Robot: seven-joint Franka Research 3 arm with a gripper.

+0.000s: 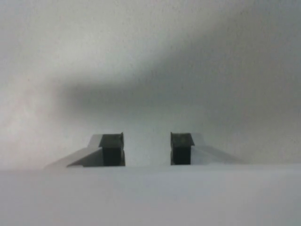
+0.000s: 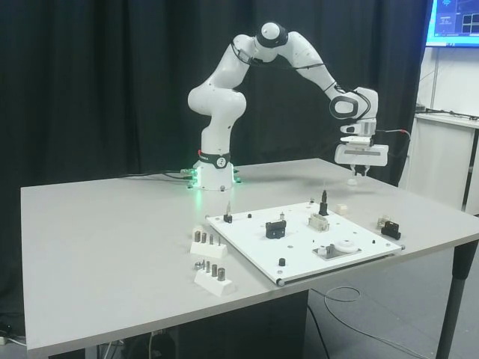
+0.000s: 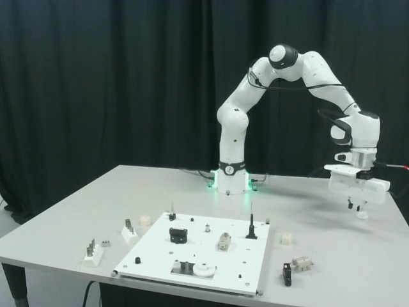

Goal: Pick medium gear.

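My gripper [image 1: 147,140] hangs over the far right part of the grey table [image 2: 112,224], well away from the white board [image 2: 247,239]. Its black fingertips [image 1: 112,141] stand a short gap apart, and a pale white piece, the medium gear [image 1: 147,151], fills that gap. In the first room view the small white gear [image 2: 353,180] pokes out under the gripper [image 2: 356,174]. The second room view shows the same gear [image 3: 362,215] at the tips of the gripper [image 3: 356,208]. The gear's teeth cannot be made out.
The white board [image 3: 153,256] carries a round white gear [image 3: 203,269], black parts and an upright pin [image 3: 251,227]. Two white blocks with pegs [image 2: 213,275] stand left of it. A small white cube [image 3: 286,238] and a black-and-white part [image 3: 295,265] lie right of it.
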